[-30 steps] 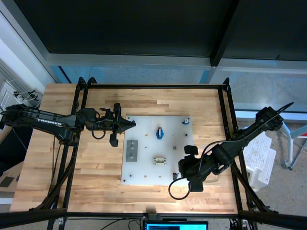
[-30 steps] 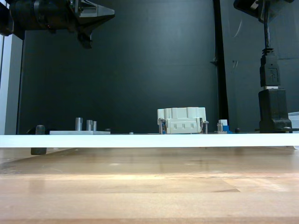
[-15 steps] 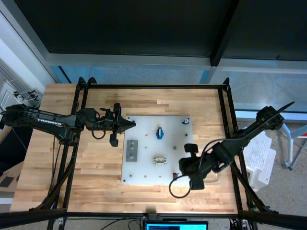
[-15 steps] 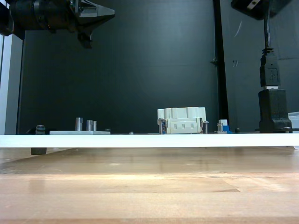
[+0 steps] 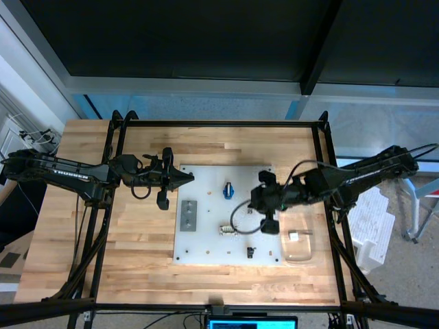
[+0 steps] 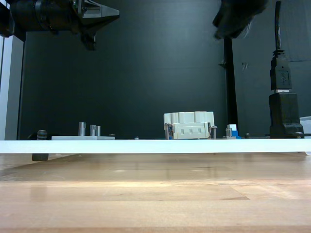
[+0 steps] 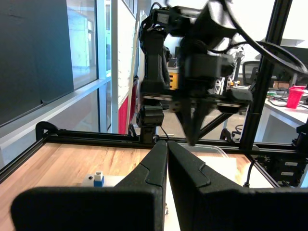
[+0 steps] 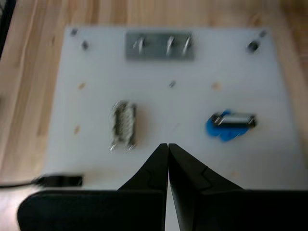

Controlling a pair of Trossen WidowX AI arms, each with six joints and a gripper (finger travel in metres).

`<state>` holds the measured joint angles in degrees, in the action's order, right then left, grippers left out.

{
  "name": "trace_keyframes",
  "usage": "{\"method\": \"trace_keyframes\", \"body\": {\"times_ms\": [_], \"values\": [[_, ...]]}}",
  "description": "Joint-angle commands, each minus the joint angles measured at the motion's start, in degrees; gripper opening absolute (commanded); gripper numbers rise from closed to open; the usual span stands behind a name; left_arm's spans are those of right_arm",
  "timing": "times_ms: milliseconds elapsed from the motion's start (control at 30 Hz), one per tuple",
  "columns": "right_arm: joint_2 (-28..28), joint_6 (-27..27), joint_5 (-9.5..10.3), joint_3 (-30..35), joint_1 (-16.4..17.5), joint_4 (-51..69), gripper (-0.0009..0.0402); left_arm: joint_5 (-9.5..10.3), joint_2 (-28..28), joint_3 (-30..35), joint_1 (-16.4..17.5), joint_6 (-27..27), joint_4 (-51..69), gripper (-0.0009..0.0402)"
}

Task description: Pick the USB connector and install on taskboard

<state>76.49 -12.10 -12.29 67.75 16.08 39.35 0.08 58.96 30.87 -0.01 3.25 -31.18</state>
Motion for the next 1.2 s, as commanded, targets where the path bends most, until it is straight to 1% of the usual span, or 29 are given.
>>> {"method": "trace_keyframes", "body": {"times_ms": [33,100,200,367,433,500,567,633,767,800,833,900,967,1033,1133,1200], "values": [[-2.12,3.10,2.45,-2.80,-3.63,-8.07,0.0000,-0.02,0.00,0.02,0.02,-0.02,0.00,0.0000],[-3.48,5.42,3.43,-4.68,-5.77,-13.25,0.0000,-0.02,0.00,0.00,0.00,-0.02,0.00,0.0000],[-5.55,8.09,3.78,-7.43,-8.74,-20.72,0.0000,-0.02,0.02,0.00,0.00,-0.02,0.00,0.0000],[-7.61,9.79,9.60,-11.10,-13.38,-32.85,0.0000,-0.02,0.00,0.02,0.02,-0.02,0.00,0.0000],[-8.04,9.84,10.97,-12.87,-14.84,-37.73,0.0000,-0.02,0.02,0.00,0.00,-0.02,0.00,0.0000],[-8.28,9.94,11.58,-14.45,-15.76,-41.92,0.0000,-0.02,0.00,0.00,0.02,-0.02,0.00,0.0000],[-8.28,10.01,13.90,-16.15,-16.63,-46.53,0.0000,-0.02,0.02,0.00,0.00,-0.02,0.00,0.0000],[-8.28,10.08,15.30,-17.29,-17.11,-49.59,0.0000,-0.02,0.02,0.00,0.02,-0.02,0.00,0.0000],[-8.76,10.78,15.63,-19.56,-17.38,-55.30,0.0000,-0.02,0.00,0.02,0.00,-0.02,0.00,0.0000],[-9.01,10.93,15.96,-20.11,-17.35,-56.70,0.0000,-0.02,0.02,0.02,0.00,-0.02,0.00,0.0000],[-9.31,10.99,16.83,-20.50,-17.38,-57.66,0.0000,-0.02,0.02,0.00,0.00,-0.02,0.00,0.0000],[-9.68,10.88,17.92,-20.87,-17.38,-58.18,0.0000,-0.02,0.02,0.00,0.00,-0.02,0.00,0.0000],[-10.05,11.10,18.05,-21.29,-17.38,-58.40,0.0000,-0.02,0.02,0.02,0.00,-0.02,0.00,0.0000],[-10.27,10.97,17.94,-22.40,-17.38,-60.37,0.0000,-0.02,0.02,0.00,0.02,-0.02,0.00,0.0000],[-10.38,9.11,17.64,-24.68,-17.44,-64.74,0.0000,-0.02,0.02,0.00,0.02,-0.02,0.00,0.0000],[-10.40,8.52,15.78,-25.53,-17.44,-65.29,0.0000,-0.02,0.00,0.00,0.00,-0.02,0.00,0.0000]]}}
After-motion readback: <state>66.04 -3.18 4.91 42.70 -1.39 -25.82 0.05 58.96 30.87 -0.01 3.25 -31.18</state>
